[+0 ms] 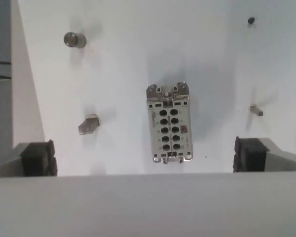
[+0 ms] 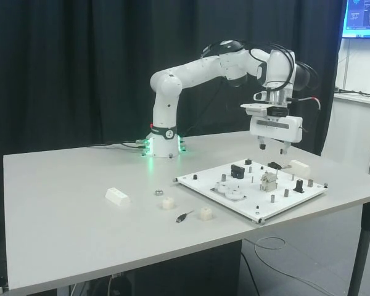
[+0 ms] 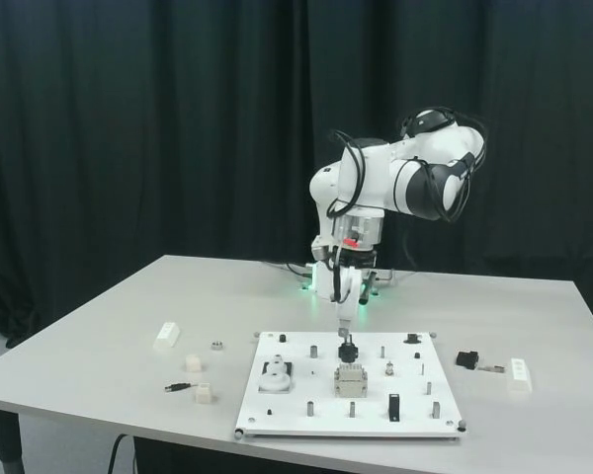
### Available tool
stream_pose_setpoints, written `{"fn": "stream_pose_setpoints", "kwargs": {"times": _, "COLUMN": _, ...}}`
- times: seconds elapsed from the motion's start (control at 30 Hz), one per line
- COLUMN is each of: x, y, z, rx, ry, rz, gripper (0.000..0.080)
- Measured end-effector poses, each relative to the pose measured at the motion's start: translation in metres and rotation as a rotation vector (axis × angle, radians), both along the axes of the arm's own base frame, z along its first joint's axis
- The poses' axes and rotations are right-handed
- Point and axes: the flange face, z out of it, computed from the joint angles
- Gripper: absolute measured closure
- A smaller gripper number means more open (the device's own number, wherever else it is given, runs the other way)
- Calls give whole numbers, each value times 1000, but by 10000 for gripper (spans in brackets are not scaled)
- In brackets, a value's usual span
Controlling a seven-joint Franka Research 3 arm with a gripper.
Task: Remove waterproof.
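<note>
The waterproof connector (image 1: 169, 123) is a grey-white block with two rows of black holes, standing upright on the white board (image 1: 128, 59). In the first room view the connector (image 2: 269, 180) sits near the middle of the board (image 2: 203, 181). The gripper (image 2: 272, 146) hangs open some way above it, with nothing between its fingers. In the wrist view the gripper (image 1: 143, 155) shows black pads (image 1: 38, 158) set wide apart on either side of the connector. The second room view shows the gripper (image 3: 344, 308) above the connector (image 3: 349, 381).
Metal pegs (image 1: 74, 39) (image 1: 89, 124), a thin pin (image 1: 256, 109) and other small parts stand on the board. Off the board lie a white block (image 2: 117, 196), two small white cubes (image 2: 168, 202) (image 2: 205, 213), a nut (image 2: 155, 192), a black part (image 3: 465, 358) and another white block (image 3: 519, 373).
</note>
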Motion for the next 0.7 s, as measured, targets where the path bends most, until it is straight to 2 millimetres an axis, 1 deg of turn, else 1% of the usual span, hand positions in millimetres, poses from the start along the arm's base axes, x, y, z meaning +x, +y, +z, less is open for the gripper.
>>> {"fn": "stream_pose_setpoints", "kwargs": {"times": 0.3, "x": 2, "y": -2, "z": 6, "rx": -17, "ry": -3, "rz": 11, "gripper": 3}}
{"fn": "stream_pose_setpoints", "kwargs": {"times": 0.7, "x": 4, "y": -10, "z": 9, "rx": -19, "ry": -8, "rz": -2, "gripper": 3}}
